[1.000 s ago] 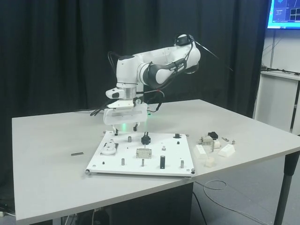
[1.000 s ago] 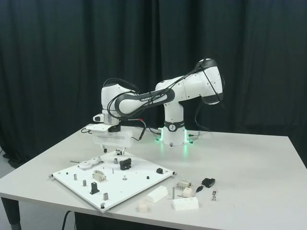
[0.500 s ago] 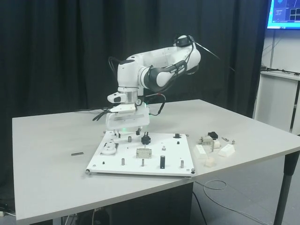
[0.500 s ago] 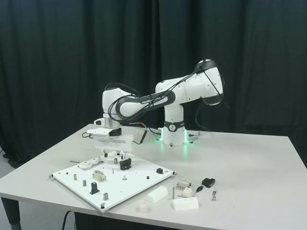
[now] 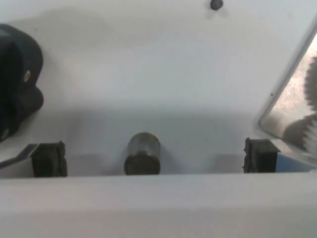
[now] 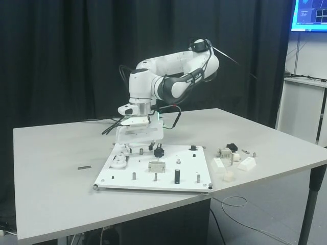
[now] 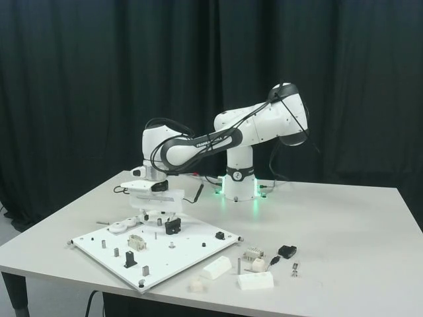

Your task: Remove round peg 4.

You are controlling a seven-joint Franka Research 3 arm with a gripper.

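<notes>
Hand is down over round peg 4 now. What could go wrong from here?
1. In the wrist view the peg stands nearer one fingertip than the other; closing off-centre might push it sideways and jam it in the white board.
2. The black part sits close beside the hand; a sideways shift could bump it.
3. The gear on the other side leaves little margin too.

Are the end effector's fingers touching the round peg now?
Apart. The wrist view shows the peg standing between the two fingers, with bare white board on both sides of it.
</notes>
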